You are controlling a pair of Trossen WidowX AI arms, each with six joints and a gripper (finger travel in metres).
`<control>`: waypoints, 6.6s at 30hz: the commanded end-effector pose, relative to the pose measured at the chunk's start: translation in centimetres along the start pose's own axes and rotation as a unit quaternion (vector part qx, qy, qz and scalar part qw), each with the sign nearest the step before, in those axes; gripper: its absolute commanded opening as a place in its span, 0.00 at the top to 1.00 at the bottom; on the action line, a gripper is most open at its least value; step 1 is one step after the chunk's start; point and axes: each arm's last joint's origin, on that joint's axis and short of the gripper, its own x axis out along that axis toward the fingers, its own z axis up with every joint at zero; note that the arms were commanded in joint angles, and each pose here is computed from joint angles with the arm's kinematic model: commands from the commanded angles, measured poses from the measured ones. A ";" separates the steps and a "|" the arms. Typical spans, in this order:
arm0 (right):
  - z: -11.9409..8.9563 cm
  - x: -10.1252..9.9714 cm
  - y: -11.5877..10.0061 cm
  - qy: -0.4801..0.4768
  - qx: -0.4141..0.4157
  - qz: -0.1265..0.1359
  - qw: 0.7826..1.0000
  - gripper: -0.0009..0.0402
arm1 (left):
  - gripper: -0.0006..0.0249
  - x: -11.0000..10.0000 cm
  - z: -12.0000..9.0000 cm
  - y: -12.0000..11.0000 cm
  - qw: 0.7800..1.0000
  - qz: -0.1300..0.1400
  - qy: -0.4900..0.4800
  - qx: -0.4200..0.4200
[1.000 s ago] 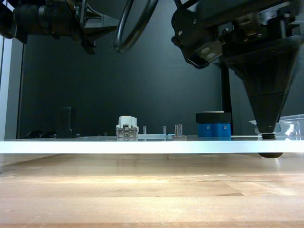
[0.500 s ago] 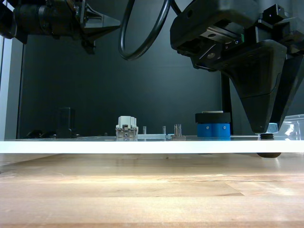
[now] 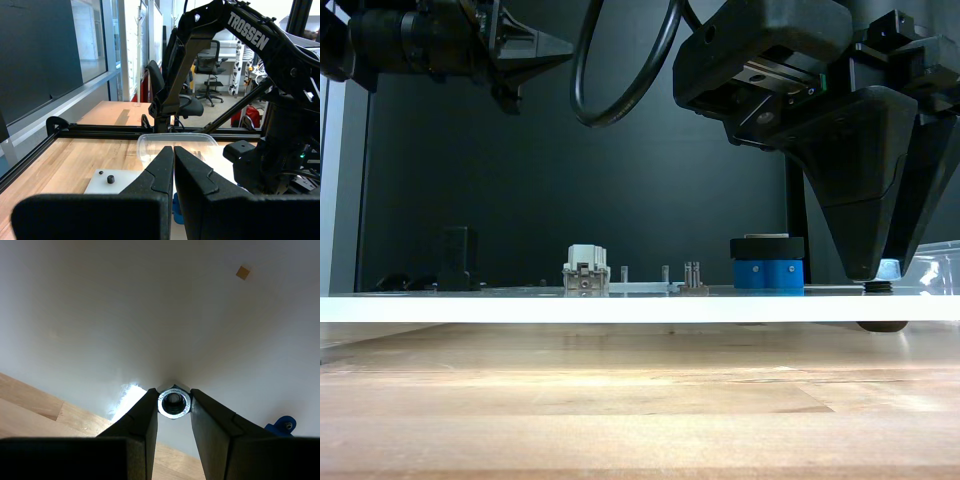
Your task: Pick the M12 nut and place it on its threads and fasten
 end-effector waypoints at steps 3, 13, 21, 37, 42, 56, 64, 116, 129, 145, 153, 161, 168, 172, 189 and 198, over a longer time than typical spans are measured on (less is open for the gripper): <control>0.0 0.0 0.0 0.000 -0.002 0.000 1.000 0.65 | 0.98 0.0 0.0 0.0 1.000 0.000 0.000 0.000; 0.0 -0.5 -0.1 0.000 -0.002 0.005 1.000 0.47 | 0.98 0.0 0.0 0.0 1.000 0.000 0.000 0.000; 0.2 -1.6 -0.3 -0.011 -0.016 0.020 1.000 0.44 | 0.98 0.0 0.0 0.0 1.000 0.000 0.000 0.000; 0.2 -4.1 -1.4 0.015 -0.440 0.039 0.897 0.99 | 0.98 0.0 0.0 0.0 1.000 0.000 0.000 0.000; 0.2 -3.5 -1.6 0.015 -0.469 0.026 0.883 0.96 | 0.98 0.0 0.0 0.0 1.000 0.000 0.000 0.000; 0.1 -1.2 -2.1 -0.001 -0.468 0.023 0.884 0.98 | 0.98 0.0 0.0 0.0 1.000 0.000 0.000 0.000; -0.3 -0.9 -2.0 0.052 -0.473 0.059 0.878 0.98 | 0.98 0.0 0.0 0.0 1.000 0.000 0.000 0.000; 0.2 -0.9 -2.1 -0.016 -0.479 0.007 0.877 0.98 | 0.98 0.0 0.0 0.0 1.000 0.000 0.000 0.000; -0.8 -1.1 -2.0 0.132 -0.507 0.103 0.845 0.98 | 0.98 0.0 0.0 0.0 1.000 0.000 0.000 0.000; 0.2 -0.8 -2.0 -0.016 -0.486 0.012 0.874 0.98 | 0.98 0.0 0.0 0.0 1.000 0.000 0.000 0.000; 0.0 -0.5 -1.9 0.008 -0.488 0.034 0.872 0.98 | 0.98 0.0 0.0 0.0 1.000 0.000 0.000 0.000; -0.7 -1.0 -2.3 0.117 -0.505 0.086 0.851 0.98 | 0.98 0.0 0.0 0.0 1.000 0.000 0.000 0.000; 0.0 -1.3 -2.4 0.024 -0.488 0.025 0.872 0.98 | 0.98 0.0 0.0 0.0 1.000 0.000 0.000 0.000; 0.2 -1.3 -2.4 -0.014 -0.476 0.006 0.880 0.98 | 0.98 0.0 0.0 0.0 1.000 0.000 0.000 0.000; -0.7 -0.7 -2.6 0.114 -0.485 0.082 0.863 0.98 | 0.98 0.0 0.0 0.0 1.000 0.000 0.000 0.000; 0.0 -0.7 -2.6 0.012 -0.470 0.027 0.882 0.98 | 0.98 0.0 0.0 0.0 1.000 0.000 0.000 0.000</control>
